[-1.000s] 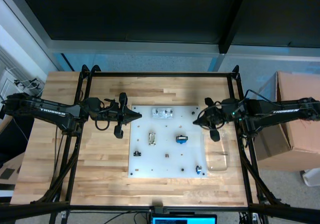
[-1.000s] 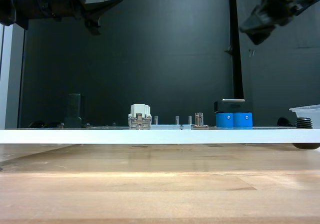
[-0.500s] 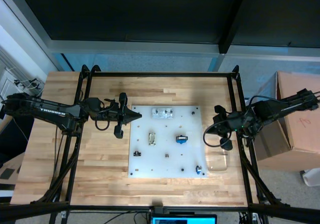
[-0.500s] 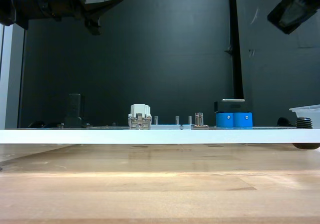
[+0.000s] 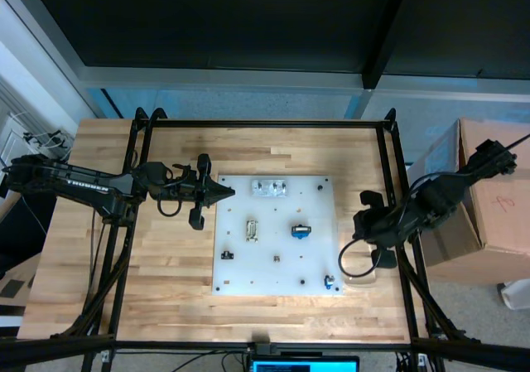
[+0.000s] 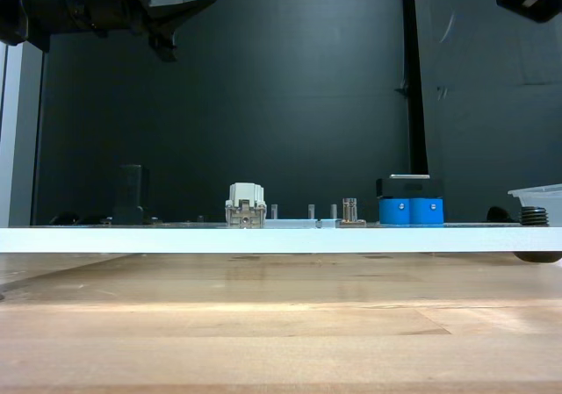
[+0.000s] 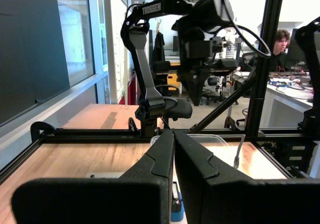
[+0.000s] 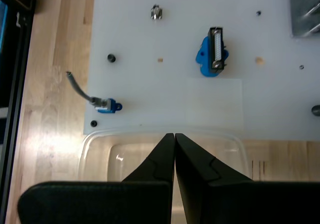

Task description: Remove the RJ45 connector from the taskboard and place in the container

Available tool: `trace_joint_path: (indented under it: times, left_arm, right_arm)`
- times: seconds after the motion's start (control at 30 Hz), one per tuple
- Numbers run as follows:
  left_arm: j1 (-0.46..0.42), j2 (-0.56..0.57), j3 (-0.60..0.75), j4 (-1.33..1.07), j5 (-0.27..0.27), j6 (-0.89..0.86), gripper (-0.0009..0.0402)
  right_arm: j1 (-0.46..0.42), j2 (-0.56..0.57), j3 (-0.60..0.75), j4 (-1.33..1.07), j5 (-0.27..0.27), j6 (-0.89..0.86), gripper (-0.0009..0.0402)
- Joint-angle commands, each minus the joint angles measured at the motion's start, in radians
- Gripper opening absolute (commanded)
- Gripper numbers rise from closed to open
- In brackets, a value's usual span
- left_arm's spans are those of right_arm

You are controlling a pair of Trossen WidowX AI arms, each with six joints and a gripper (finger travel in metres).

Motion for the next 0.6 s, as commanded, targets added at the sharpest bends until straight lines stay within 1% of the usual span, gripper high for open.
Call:
trace_joint_path:
  times: [0.03,0.13,0.37,0.6]
  left_arm:
    - [0.0,0.0,0.0,0.0,0.0,0.0,0.0]
    - [0.0,0.0,0.0,0.0,0.0,0.0,0.0]
    - [0.0,0.0,0.0,0.0,0.0,0.0,0.0]
    - [0.0,0.0,0.0,0.0,0.0,0.0,0.0]
  right_arm:
    - [0.026,0.069,0.06,-0.04,-0.01,0.02,0.0]
    - [0.038,0.123,0.117,-0.085,-0.027,0.039,0.0]
    - [0.065,0.228,0.232,-0.206,-0.031,0.082,0.0]
    - [0.079,0.282,0.278,-0.217,-0.037,0.114,0.0013]
